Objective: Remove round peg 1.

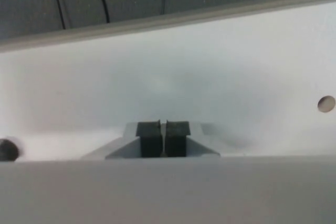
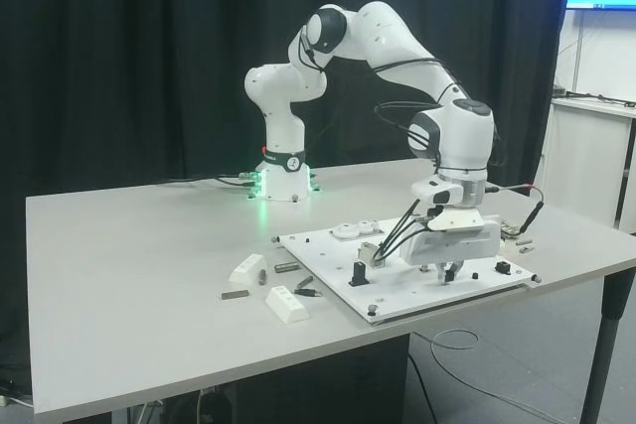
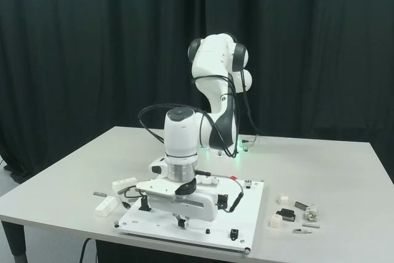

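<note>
Grey table (image 2: 119, 265) w/ white board (image 3: 249, 210), black curtain (image 2: 129, 57) behind, tool (image 1: 163, 139) closed, empty.

The arm (image 3: 212, 84) was glossy white with rounded black joints; black cables looped above the gripper (image 3: 181, 218), which had black fingertip pads (image 1: 149, 139). Green light glowed at its base (image 2: 282, 183).

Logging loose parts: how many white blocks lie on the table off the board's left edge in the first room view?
2: one white block nearer the arm's base, another toward the table's front edge. Others may be hidden.
</note>
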`<action>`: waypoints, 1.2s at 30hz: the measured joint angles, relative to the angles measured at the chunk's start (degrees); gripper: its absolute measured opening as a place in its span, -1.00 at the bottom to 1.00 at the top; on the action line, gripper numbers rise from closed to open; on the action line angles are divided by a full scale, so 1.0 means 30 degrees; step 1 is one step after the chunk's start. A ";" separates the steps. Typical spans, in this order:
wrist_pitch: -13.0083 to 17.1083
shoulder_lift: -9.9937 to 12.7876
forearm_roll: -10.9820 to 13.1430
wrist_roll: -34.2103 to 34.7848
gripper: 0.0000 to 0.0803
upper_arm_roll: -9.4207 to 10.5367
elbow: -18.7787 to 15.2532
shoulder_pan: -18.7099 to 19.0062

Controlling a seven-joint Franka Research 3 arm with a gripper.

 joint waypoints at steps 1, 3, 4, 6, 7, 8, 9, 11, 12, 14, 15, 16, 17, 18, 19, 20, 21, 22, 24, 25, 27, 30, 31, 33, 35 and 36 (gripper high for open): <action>-0.0086 -0.0001 0.0000 -0.0049 -0.96 0.0000 0.0056 -0.0009; -0.0281 -0.0001 0.0001 -0.0088 -0.96 0.0000 0.0172 -0.0025; -0.0383 -0.0001 0.0001 -0.0094 -0.96 0.0000 0.0231 -0.0032; -0.0604 -0.0003 0.0001 -0.0103 -0.96 -0.0001 0.0365 -0.0049; -0.0710 -0.0003 0.0001 -0.0108 -0.96 -0.0001 0.0429 -0.0058; -0.0811 -0.0003 0.0001 -0.0113 -0.96 -0.0001 0.0497 -0.0066; -0.0904 -0.0003 0.0001 -0.0117 -0.96 -0.0001 0.0559 -0.0073; -0.1055 -0.0003 0.0001 -0.0125 -0.96 -0.0001 0.0650 -0.0084; -0.1108 -0.0003 0.0002 -0.0128 -0.96 -0.0001 0.0682 -0.0089; -0.1230 -0.0003 0.0005 -0.0134 -0.96 -0.0001 0.0757 -0.0098; -0.1276 -0.0004 0.0008 -0.0136 -0.96 -0.0001 0.0786 -0.0102; -0.1310 -0.0004 0.0010 -0.0137 -0.96 -0.0001 0.0807 -0.0105; -0.1328 -0.0004 0.0012 -0.0138 -0.96 -0.0001 0.0819 -0.0107; -0.1341 -0.0005 0.0014 -0.0138 -0.96 -0.0001 0.0826 -0.0109; -0.1351 -0.0006 0.0017 -0.0138 -0.96 -0.0001 0.0833 -0.0110; -0.1361 -0.0007 0.0017 -0.0138 -0.96 -0.0001 0.0839 -0.0111; -0.1374 -0.0010 0.0018 -0.0139 -0.96 -0.0002 0.0846 -0.0112; -0.1393 -0.0014 0.0018 -0.0139 -0.96 -0.0002 0.0857 -0.0113; -0.1464 -0.0026 0.0018 -0.0139 -0.96 -0.0002 0.0900 -0.0118; -0.1524 -0.0040 0.0018 -0.0139 -0.96 -0.0005 0.0937 -0.0121; -0.1726 -0.0079 0.0018 -0.0139 -0.96 -0.0013 0.1057 -0.0130; -0.2282 -0.0153 0.0017 -0.0139 -0.96 -0.0040 0.1321 -0.0148; -0.2499 -0.0181 0.0017 -0.0139 -0.96 -0.0058 0.1429 -0.0152; -0.2934 -0.0243 0.0017 -0.0139 -0.96 -0.0082 0.1660 -0.0164; -0.3311 -0.0305 0.0017 -0.0139 -0.96 -0.0086 0.1879 -0.0182; -0.3492 -0.0334 0.0017 -0.0139 -0.96 -0.0086 0.1987 -0.0191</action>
